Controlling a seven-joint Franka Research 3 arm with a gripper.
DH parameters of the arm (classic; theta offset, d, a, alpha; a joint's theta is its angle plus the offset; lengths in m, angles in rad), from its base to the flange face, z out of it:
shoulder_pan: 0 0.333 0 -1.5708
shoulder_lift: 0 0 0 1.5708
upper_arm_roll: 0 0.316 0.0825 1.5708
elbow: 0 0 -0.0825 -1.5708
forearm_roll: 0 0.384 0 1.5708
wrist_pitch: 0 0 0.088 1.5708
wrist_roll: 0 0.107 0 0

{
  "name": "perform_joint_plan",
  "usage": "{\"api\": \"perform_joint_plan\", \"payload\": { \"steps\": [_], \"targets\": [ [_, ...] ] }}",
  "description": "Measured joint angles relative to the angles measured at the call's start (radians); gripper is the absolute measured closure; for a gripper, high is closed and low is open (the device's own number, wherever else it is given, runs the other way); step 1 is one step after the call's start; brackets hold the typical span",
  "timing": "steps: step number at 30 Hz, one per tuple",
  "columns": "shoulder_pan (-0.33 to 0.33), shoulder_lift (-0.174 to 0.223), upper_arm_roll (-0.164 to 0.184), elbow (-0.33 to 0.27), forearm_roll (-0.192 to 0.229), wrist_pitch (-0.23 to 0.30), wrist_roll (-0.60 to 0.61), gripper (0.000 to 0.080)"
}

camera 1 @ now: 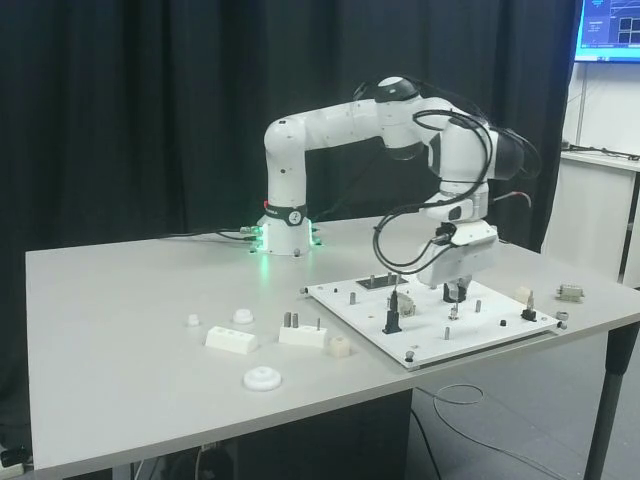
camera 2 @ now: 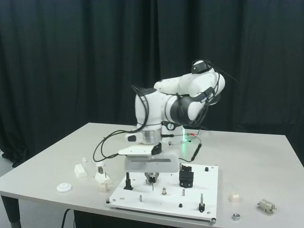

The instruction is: Insert round peg 1.

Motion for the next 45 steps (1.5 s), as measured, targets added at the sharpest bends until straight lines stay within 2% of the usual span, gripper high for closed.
{"api": "perform_joint_plan", "payload": {
  "steps": [7, 12, 25, 45],
  "targets": [
    [0.026, 0.000, 0.030, 0.002, -0.023, 0.081, 0.039, 0.0771],
    [0.029, 0.000, 0.041, 0.014, -0.030, 0.103, 0.062, 0.0771],
    [0.013, -0.002, 0.059, 0.063, -0.058, 0.101, 0.095, 0.0771],
    [-0.039, -0.002, 0.097, 0.147, -0.109, 0.068, 0.135, 0.0771]
  ]
}}
